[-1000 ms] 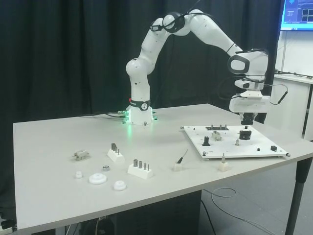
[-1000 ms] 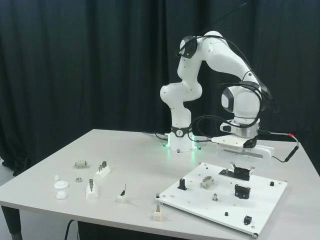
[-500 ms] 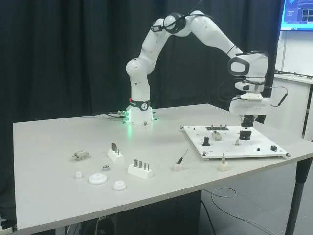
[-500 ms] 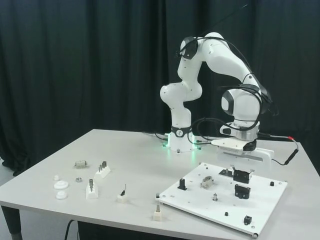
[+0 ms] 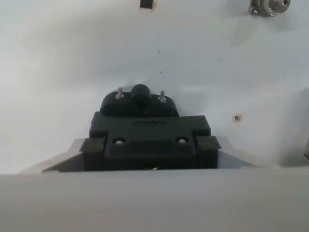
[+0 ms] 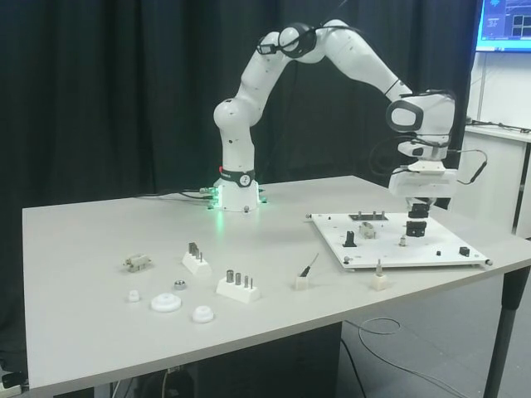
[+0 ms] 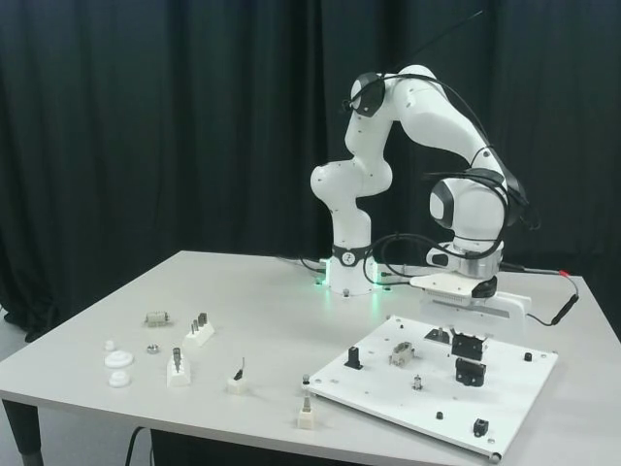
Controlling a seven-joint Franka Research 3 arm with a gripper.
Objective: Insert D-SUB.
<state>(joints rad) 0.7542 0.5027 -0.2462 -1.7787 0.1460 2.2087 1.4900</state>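
Observation:
My gripper (image 5: 150,153) is shut on the black D-SUB plug (image 5: 149,130), one finger at each end of its body. Two small screws and a round stub stick out of the plug's far side. In the room views the gripper (image 6: 417,206) (image 7: 471,330) hangs just above the white assembly board (image 6: 431,253) (image 7: 388,398), with the plug (image 6: 417,213) (image 7: 471,342) under it. The flat black D-SUB socket (image 6: 366,217) (image 7: 437,335) lies on the board's far edge, a short way to the side of the plug.
A black block (image 6: 415,228) (image 7: 470,371) sits on the board right below the plug, with small posts (image 6: 350,240) nearby. Loose parts lie on the grey table: white gears (image 6: 166,303), peg holders (image 6: 238,288) and a small connector (image 6: 137,263).
The wrist has risen slightly and shifted a little over the board's far side. The plug stays between the fingers.

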